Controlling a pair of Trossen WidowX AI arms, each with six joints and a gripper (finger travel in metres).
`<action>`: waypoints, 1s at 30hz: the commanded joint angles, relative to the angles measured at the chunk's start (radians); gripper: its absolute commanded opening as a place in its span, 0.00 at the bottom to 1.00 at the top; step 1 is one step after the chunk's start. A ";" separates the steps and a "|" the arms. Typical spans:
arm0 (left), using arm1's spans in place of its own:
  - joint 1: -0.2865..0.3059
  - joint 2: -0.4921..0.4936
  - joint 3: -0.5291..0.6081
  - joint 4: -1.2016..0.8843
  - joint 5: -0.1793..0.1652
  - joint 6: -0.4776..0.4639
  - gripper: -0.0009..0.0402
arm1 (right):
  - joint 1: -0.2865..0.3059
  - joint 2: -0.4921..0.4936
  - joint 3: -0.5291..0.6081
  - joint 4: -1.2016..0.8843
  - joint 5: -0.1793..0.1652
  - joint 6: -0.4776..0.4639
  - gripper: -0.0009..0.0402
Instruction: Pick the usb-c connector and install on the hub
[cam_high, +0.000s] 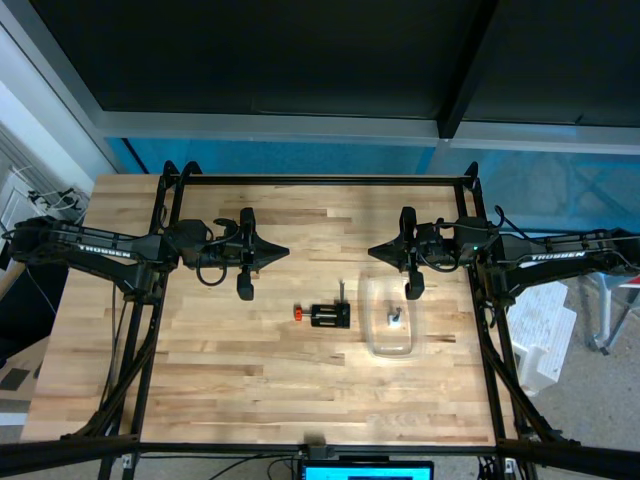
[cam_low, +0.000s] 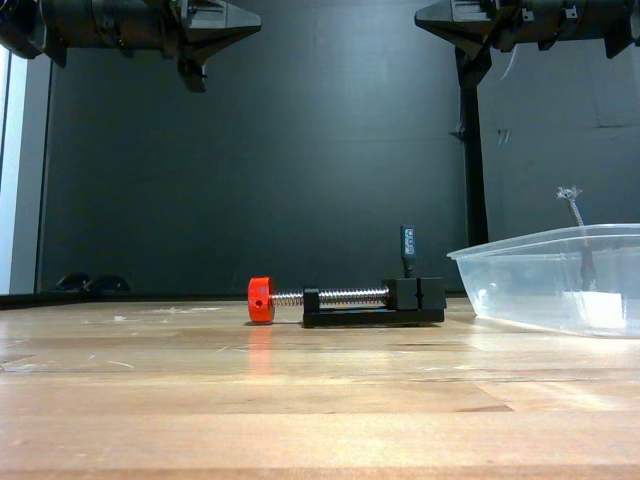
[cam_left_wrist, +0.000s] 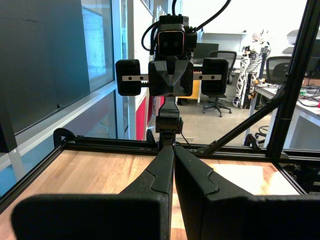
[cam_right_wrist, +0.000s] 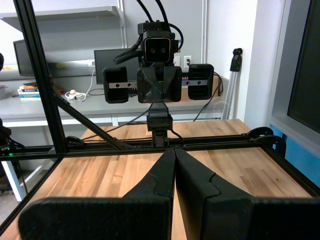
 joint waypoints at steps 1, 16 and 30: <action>0.001 0.000 0.000 0.000 0.000 0.000 0.02 | 0.000 0.000 0.000 -0.006 0.000 0.000 0.02; 0.001 0.000 0.000 0.000 0.000 0.000 0.02 | 0.002 0.000 0.000 -0.022 0.001 0.016 0.02; 0.001 0.000 0.000 0.000 0.000 0.000 0.02 | 0.025 0.010 0.190 -0.546 0.009 0.060 0.02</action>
